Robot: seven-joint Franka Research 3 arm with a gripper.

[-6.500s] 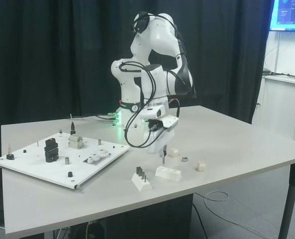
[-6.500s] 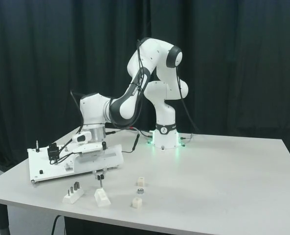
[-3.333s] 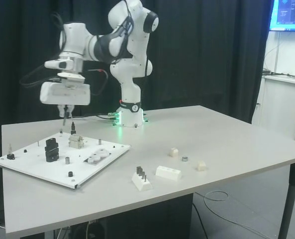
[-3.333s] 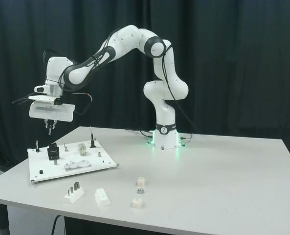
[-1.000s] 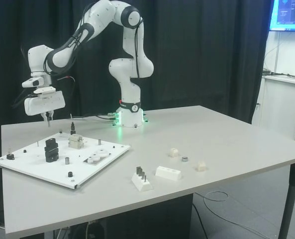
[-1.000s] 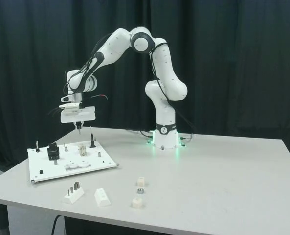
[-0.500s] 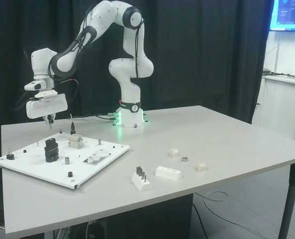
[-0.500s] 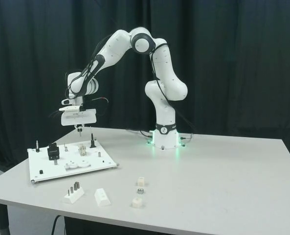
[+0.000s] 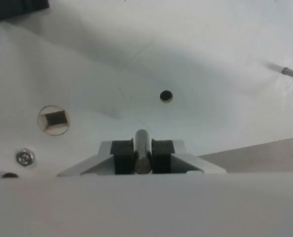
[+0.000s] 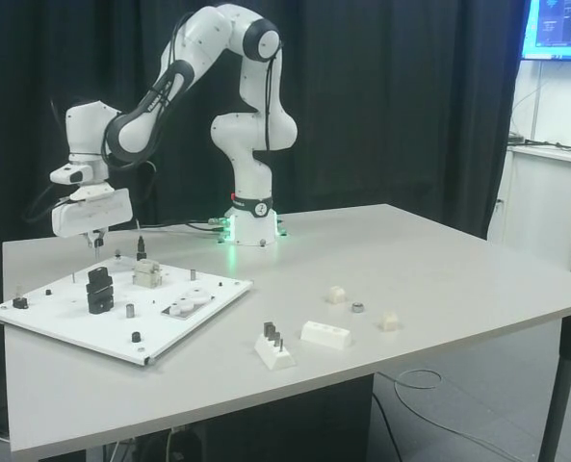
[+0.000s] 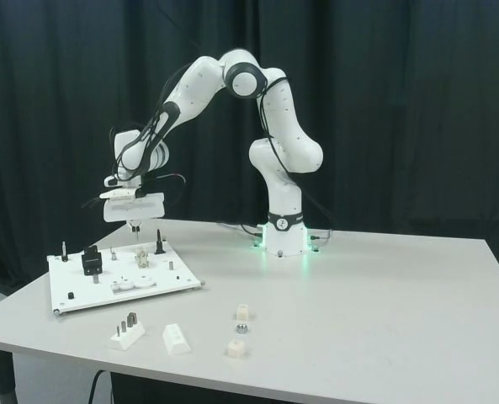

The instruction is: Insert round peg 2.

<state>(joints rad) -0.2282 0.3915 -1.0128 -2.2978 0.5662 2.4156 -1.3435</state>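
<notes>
No text, label, number or sign can be read on anything here.

White arm [image 10: 169, 87], white board [image 10: 112, 308], grey table [image 10: 439, 269], black curtain [image 10: 410, 96], green light at the base [image 10: 229, 231].

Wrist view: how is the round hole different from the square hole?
The round hole is a plain circle; the square hole has corners. The square hole sits in a ringed disc; the round hole does not. The gripper holds its peg nearer the round hole than the square hole. Both are dark openings in the board.
</notes>
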